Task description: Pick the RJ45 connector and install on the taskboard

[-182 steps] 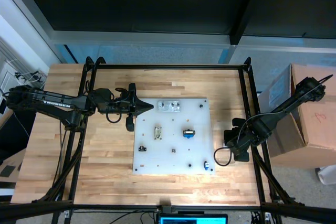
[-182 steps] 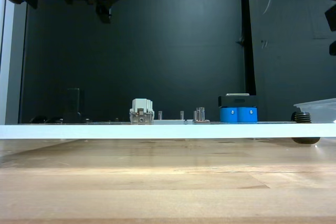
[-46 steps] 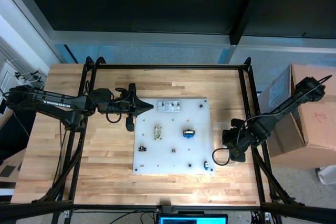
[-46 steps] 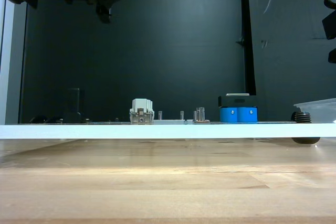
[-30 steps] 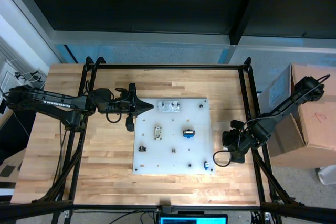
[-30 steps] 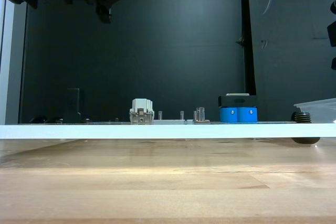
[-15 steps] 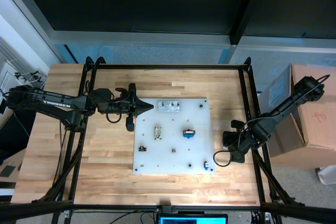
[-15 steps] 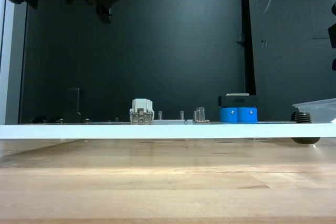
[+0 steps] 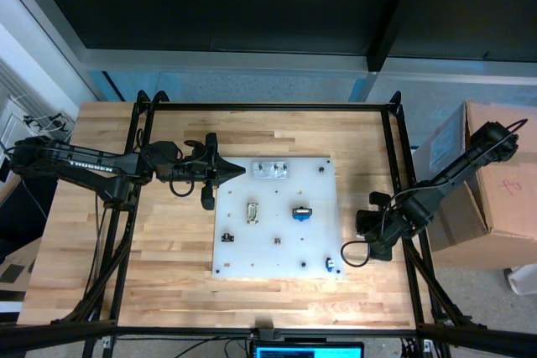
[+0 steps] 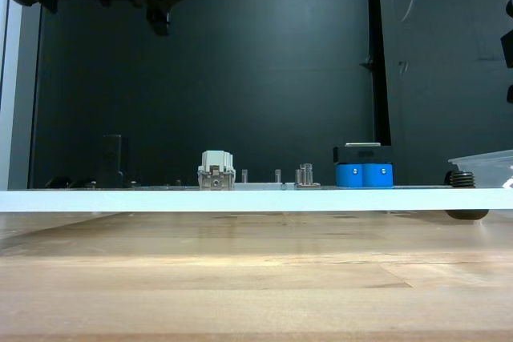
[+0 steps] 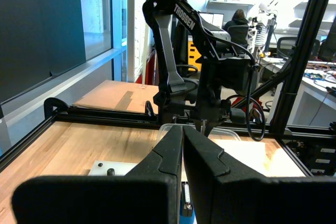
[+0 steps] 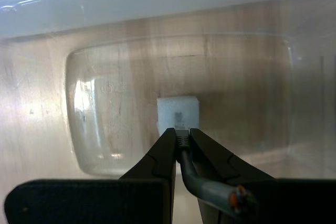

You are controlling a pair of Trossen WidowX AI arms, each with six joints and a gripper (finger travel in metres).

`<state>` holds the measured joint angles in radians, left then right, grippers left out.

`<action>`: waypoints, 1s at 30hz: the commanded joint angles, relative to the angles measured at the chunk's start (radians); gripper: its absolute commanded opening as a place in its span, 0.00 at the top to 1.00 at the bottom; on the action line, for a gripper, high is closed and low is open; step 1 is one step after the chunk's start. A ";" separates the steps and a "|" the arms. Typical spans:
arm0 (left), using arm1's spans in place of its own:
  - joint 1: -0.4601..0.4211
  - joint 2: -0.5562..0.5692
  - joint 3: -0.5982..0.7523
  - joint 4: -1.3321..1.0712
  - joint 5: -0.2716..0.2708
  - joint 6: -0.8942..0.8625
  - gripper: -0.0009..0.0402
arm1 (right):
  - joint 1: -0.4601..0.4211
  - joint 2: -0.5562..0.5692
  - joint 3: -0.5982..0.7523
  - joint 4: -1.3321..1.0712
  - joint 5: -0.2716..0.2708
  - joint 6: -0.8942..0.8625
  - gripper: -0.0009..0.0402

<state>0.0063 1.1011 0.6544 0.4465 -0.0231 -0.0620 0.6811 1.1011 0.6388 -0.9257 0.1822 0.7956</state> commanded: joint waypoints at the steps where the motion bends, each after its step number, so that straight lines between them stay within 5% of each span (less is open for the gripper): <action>1: 0.000 0.000 0.000 0.000 0.000 0.000 0.98 | 0.000 0.000 0.031 -0.041 -0.001 -0.019 0.98; 15: 0.000 0.000 0.000 0.000 0.000 0.000 0.98 | 0.000 0.024 0.232 -0.072 -0.053 -0.081 0.98; 30: 0.000 0.000 0.000 0.000 0.000 0.000 0.98 | -0.005 0.279 0.509 -0.129 -0.054 -0.203 0.98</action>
